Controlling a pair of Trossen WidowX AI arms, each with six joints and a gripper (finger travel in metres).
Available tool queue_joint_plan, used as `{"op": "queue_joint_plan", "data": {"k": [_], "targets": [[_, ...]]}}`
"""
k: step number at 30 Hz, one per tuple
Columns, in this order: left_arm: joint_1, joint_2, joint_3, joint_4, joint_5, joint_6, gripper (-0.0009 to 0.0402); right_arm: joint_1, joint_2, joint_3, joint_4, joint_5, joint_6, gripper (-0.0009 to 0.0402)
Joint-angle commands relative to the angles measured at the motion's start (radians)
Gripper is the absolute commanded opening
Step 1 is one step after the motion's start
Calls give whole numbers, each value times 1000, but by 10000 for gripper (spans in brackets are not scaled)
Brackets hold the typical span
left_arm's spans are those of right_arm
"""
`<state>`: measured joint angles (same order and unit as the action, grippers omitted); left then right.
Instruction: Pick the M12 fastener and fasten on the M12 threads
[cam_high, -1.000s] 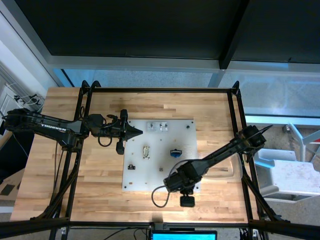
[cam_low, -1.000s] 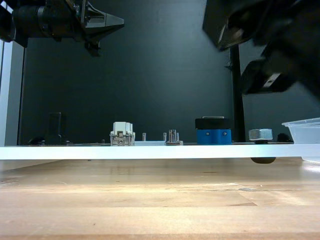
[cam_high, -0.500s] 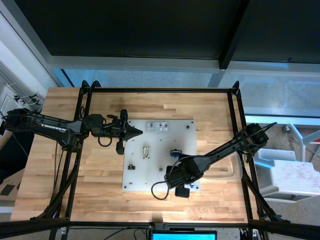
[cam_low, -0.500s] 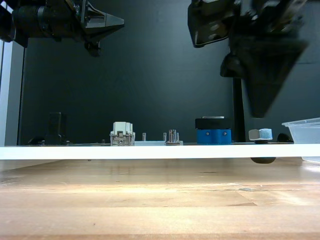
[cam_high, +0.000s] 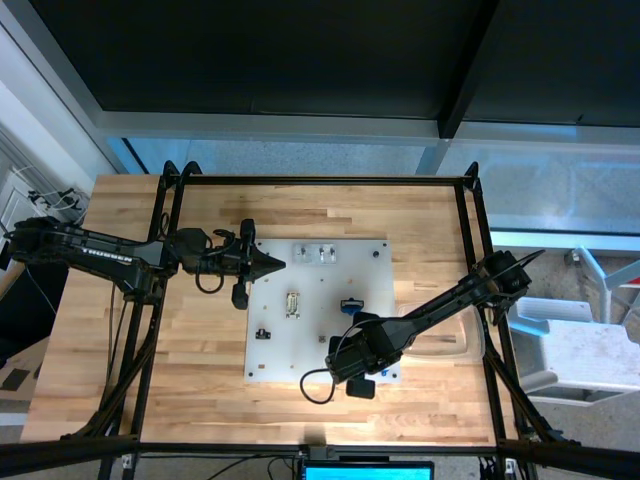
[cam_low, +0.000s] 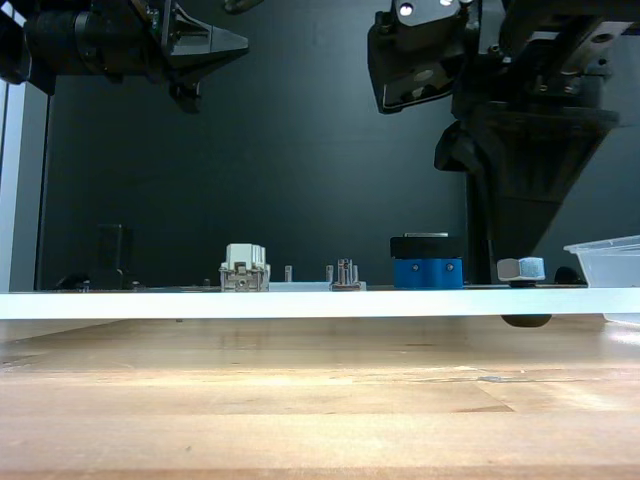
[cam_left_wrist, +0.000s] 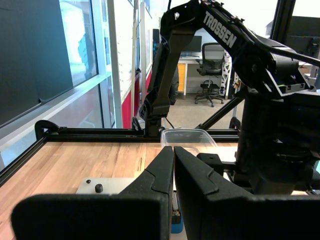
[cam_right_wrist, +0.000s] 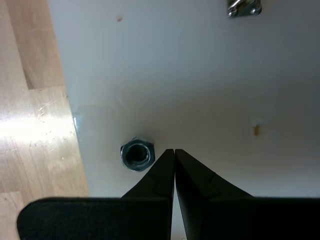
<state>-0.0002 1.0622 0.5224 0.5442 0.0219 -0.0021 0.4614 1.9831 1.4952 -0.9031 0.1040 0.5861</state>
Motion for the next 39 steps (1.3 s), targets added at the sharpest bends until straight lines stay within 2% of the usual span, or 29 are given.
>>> {"op": "queue_joint_plan", "data": {"k": [1, 2, 4, 5, 6, 7, 10, 15, 17, 23, 25, 27, 39], "targets": [[0, 0, 0, 0, 0, 0, 0, -1, 1, -1, 2, -49, 0, 0], [0, 0, 0, 0, 0, 0, 0, 0, 0, 0, 5, -121, -18, 0], [0, 0, 0, 0, 0, 0, 0, -2, -2, 0, 1, -321, -82, 0], [0, 0, 0, 0, 0, 0, 0, -2, -5, 0, -3, -386, -100, 0], [0, 0, 0, 0, 0, 0, 0, -2, -8, 0, -7, -420, -106, 0], [0, 0, 0, 0, 0, 0, 0, -2, -10, 0, -12, -417, -104, 0], [0, 0, 0, 0, 0, 0, 0, -1, -18, 0, -31, -350, -95, 0], [0, 0, 0, 0, 0, 0, 0, -1, -27, 0, -29, -282, -91, 0], [0, 0, 0, 0, 0, 0, 0, -1, -37, 2, -27, -240, -85, 0], [0, 0, 0, 0, 0, 0, 0, -2, -53, 15, -34, -41, -45, 0], [0, 0, 0, 0, 0, 0, 0, -2, -52, 13, -32, -3, -32, 0], [0, 0, 0, 0, 0, 0, 0, -2, -36, 12, -31, 6, -32, 0], [0, 0, 0, 0, 0, 0, 0, 0, 11, 12, -4, -3, -18, 0]]}}
